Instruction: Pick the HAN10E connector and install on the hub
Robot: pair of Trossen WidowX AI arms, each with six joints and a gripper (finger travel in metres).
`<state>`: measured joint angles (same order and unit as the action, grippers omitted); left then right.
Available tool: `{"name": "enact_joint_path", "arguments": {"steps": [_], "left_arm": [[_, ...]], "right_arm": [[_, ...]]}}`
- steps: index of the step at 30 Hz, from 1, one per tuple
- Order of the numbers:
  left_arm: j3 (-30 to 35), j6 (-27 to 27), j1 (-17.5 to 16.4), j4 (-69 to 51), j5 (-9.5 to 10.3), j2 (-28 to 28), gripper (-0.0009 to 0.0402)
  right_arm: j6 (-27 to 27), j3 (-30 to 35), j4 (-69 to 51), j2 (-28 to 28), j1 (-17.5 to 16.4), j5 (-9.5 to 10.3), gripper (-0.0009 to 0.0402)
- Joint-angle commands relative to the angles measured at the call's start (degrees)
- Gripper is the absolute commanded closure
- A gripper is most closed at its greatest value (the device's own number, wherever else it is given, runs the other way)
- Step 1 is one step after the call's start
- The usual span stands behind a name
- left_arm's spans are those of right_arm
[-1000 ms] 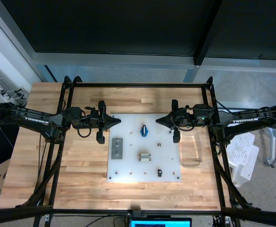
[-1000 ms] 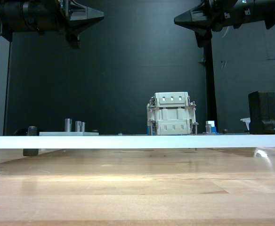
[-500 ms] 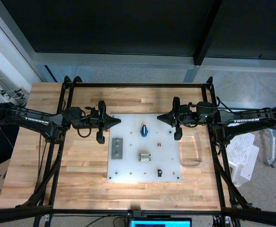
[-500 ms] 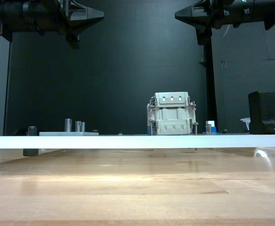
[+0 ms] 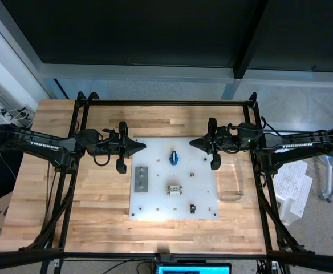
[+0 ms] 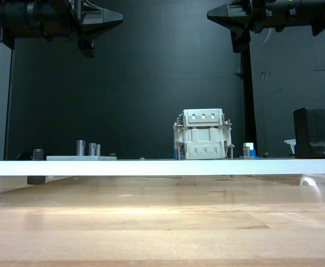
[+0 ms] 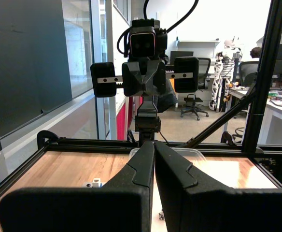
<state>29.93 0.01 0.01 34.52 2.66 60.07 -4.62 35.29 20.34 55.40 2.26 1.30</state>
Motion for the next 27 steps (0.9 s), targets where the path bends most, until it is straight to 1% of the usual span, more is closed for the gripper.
{"name": "enact_joint_path", "arguments": {"steps": [1, 3, 5, 7, 13, 16, 27], "left_arm": [[0.02, -0.02, 0.00, 0.00, -0.02, 0.02, 0.0393], [0.02, -0.02, 0.00, 0.00, -0.02, 0.02, 0.0393], [0.02, -0.02, 0.00, 0.00, -0.02, 0.02, 0.0393], [0.02, -0.02, 0.00, 0.00, -0.02, 0.02, 0.0393], [0.02, -0.02, 0.00, 0.00, -0.02, 0.02, 0.0393], [0.02, -0.02, 0.00, 0.00, -0.02, 0.02, 0.0393], [0.02, -0.02, 0.00, 0.00, -0.02, 0.02, 0.0393]], "right_arm": [[0.07, -0.50, 0.42, 0.04, -0.13, -0.35, 0.0393], [0.07, -0.57, 0.46, 0.04, -0.24, -0.48, 0.0393], [0.11, -0.57, 0.57, 0.04, -0.63, -1.49, 0.0393], [0.11, -0.57, 0.59, 0.04, -0.83, -1.73, 0.0393], [-0.04, -0.57, 0.50, 0.04, -1.01, -1.64, 0.0393], [0.04, -0.57, 0.02, 0.04, -1.03, -1.09, 0.0393], [0.15, -0.57, -0.31, 0.04, -1.01, -1.27, 0.0393]]}}
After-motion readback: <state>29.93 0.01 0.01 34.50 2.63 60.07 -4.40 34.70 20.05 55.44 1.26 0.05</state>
